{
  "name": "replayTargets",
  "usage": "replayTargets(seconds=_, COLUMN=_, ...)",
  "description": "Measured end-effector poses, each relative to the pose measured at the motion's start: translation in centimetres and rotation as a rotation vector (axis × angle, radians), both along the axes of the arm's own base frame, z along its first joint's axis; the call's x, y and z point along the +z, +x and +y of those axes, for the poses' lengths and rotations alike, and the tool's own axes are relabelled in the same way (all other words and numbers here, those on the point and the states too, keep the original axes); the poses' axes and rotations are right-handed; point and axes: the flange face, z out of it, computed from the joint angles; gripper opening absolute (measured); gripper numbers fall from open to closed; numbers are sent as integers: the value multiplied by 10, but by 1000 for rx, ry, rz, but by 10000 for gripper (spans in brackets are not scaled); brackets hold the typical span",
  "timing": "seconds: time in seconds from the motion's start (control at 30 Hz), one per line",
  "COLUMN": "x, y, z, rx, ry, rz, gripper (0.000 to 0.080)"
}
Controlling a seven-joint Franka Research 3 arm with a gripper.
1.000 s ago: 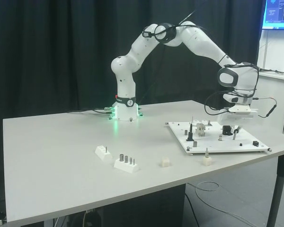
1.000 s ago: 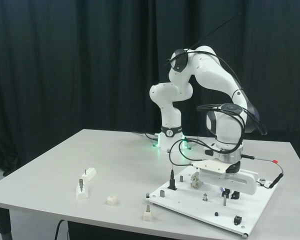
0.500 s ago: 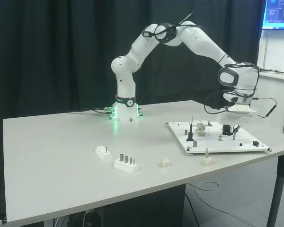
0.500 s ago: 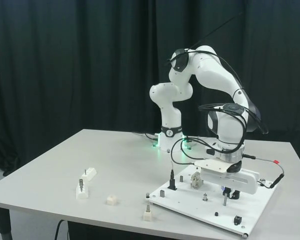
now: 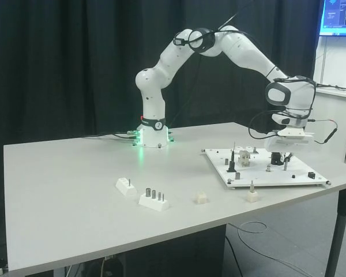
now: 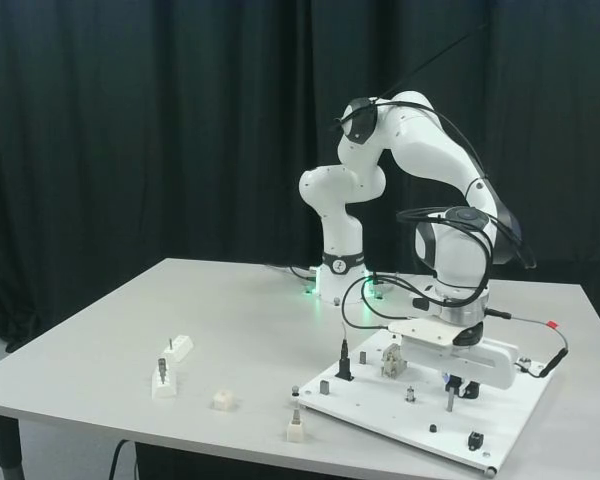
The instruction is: Insert square peg 2.
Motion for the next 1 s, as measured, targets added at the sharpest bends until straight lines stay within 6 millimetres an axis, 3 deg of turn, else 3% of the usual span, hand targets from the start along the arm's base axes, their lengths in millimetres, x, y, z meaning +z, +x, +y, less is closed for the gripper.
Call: replayTargets(seconds=1.0, x=0, y=0, z=-2, rx=121, ry=11, rz=4, gripper=75)
